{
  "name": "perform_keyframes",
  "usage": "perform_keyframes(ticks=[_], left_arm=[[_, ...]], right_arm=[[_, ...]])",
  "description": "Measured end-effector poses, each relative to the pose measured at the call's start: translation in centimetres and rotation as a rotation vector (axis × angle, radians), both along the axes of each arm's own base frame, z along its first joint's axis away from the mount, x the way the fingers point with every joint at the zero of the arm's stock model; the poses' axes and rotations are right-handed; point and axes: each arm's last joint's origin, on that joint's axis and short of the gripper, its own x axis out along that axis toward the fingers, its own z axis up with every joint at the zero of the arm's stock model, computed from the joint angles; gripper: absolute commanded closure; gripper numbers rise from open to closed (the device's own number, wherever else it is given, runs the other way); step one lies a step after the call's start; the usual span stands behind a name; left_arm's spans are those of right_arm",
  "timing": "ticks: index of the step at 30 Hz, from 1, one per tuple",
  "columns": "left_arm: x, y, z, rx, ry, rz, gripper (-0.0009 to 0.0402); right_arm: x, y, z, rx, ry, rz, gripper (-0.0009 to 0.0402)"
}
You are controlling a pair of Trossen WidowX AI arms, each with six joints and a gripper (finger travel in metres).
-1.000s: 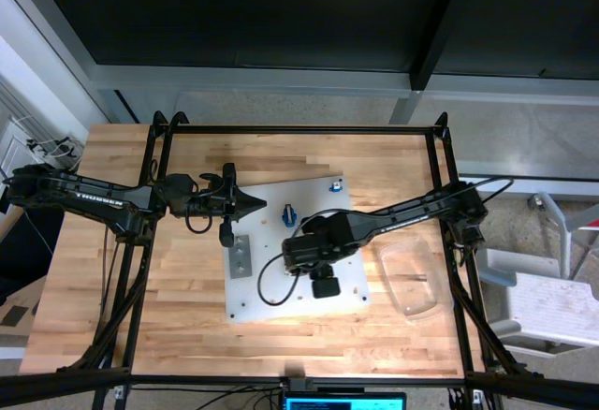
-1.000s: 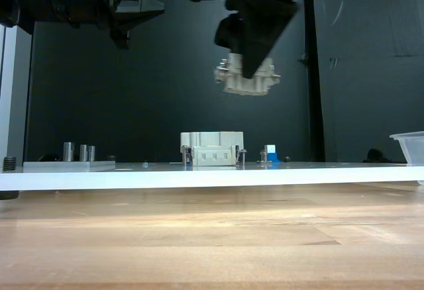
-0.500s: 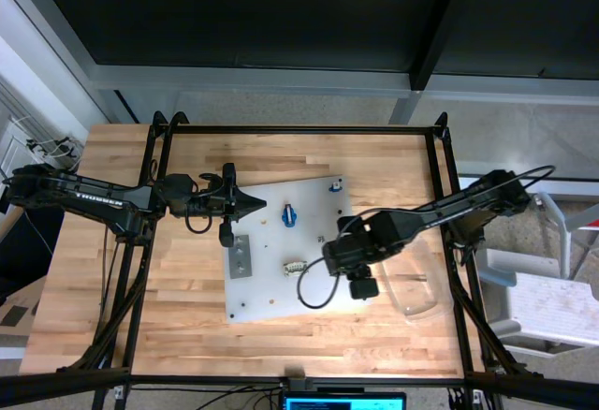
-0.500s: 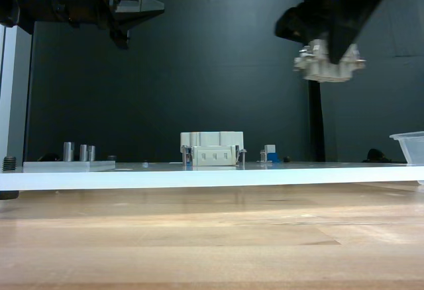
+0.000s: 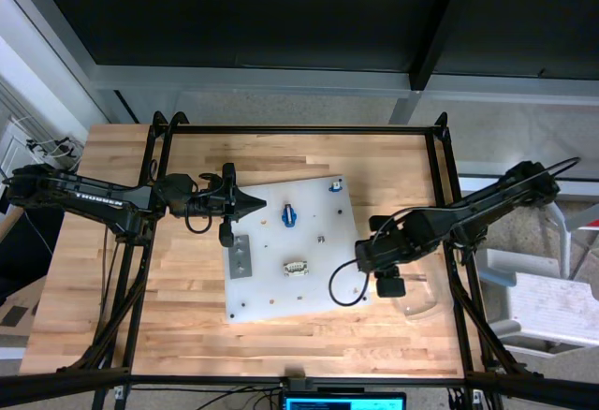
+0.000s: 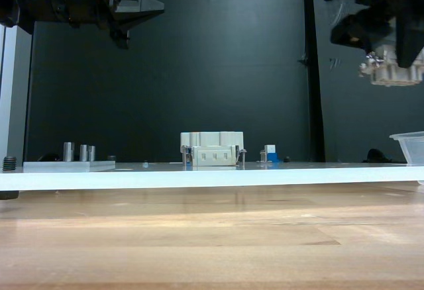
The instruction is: Remove the HAN10-E connector and place it in the container
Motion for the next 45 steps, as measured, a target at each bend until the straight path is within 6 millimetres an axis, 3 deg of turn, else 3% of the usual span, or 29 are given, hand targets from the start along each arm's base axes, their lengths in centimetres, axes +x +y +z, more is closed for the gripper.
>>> perform_keyframes(ticks=[18,32,45], left_arm=[[0.0,0.0,0.0,0.000,0.000,0.000,0.0393],[0.0,0.0,0.0,0.000,0.000,0.000,0.0393],[0.0,0.0,0.0,0.000,0.000,0.000,0.0393]], right_arm=[[-6.3,0.1,-4.0,0.045,0.055,-0.179,0.0357],[-7.8,0.4,-8.1,0.066,0.080,-0.282,0.0357],[-8.4,0.3,-9.4,0.063,0.098,-0.328,0.0339]])
